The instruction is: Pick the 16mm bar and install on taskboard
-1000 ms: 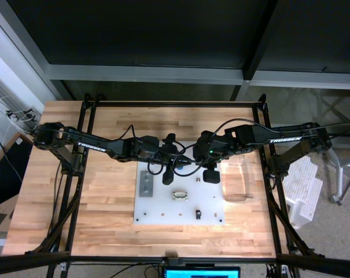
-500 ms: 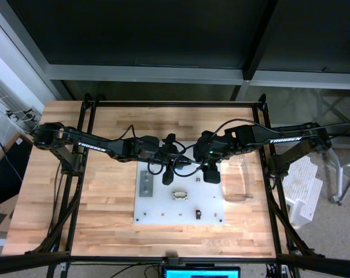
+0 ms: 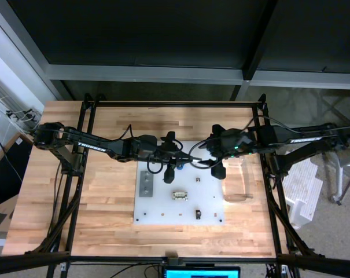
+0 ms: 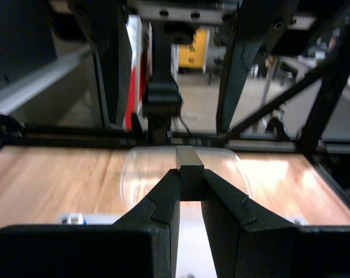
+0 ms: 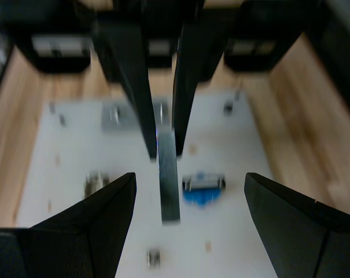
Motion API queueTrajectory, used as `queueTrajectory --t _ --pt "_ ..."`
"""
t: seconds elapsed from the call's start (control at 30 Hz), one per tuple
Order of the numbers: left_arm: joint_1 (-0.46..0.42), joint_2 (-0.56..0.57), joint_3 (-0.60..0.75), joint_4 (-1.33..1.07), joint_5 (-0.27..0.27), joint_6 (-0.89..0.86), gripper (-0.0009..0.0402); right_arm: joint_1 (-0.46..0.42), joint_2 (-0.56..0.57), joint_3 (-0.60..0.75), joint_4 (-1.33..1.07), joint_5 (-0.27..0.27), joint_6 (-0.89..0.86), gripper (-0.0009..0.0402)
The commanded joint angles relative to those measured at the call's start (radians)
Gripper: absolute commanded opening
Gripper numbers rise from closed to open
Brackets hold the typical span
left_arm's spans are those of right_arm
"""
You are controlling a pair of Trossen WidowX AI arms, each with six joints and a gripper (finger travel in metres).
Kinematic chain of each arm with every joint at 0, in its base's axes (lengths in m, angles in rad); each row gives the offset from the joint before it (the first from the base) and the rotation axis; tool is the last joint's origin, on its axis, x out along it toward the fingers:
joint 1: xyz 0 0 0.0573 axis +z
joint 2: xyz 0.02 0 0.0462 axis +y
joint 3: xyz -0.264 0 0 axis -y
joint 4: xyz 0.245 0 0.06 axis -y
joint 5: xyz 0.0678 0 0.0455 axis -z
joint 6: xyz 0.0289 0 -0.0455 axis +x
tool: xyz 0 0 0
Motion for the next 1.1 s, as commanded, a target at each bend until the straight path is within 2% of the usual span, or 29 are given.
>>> queueTrajectory --t 0.03,0.47,0.77,1.1 --pt "0.0 0.0 -0.002 0.04 -0.034 0.0 0.0003 0.001 -0.053 -0.073 0.14 0.0 -0.002 0.0263" --pt "0.008 0.0 -0.002 0.185 -0.058 0.0 0.0003 0.002 -0.183 -0.301 0.533 0.0 -0.011 0.0261" --pt "0.011 0.0 -0.002 0.235 -0.055 -0.018 0.0003 0.0 -0.227 -0.409 0.702 0.001 -0.029 0.0212" --pt "0.011 0.0 -0.002 0.285 -0.054 -0.05 0.0003 -0.003 -0.237 -0.463 0.828 -0.001 -0.037 0.0169"
